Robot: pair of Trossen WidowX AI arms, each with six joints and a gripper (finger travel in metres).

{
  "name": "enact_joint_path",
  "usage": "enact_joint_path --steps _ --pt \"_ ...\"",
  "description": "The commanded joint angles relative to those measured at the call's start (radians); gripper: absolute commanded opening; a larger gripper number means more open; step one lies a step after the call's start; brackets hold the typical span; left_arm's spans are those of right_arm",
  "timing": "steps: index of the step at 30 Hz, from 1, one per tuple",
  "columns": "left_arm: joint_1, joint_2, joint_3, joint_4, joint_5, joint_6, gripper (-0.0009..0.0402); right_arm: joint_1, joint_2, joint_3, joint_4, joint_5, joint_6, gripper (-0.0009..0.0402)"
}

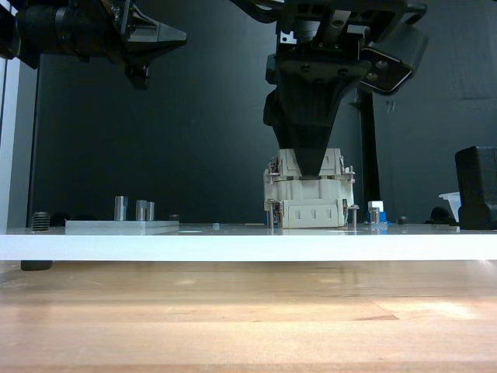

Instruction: Pick the HAN10E connector and install in the HAN10E hub

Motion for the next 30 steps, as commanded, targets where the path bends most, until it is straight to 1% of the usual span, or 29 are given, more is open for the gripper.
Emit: enact_joint_path --steps 1,30 --pt "0.000 0.000 0.000 0.000 0.000 0.000 0.0000 -0.001 0.000 -0.014 0.003 0.003 0.002 0.0009" --pt "0.000 0.000 0.000 0.000 0.000 0.000 0.0000 -0.002 0.000 -0.049 0.051 0.011 0.005 0.0009"
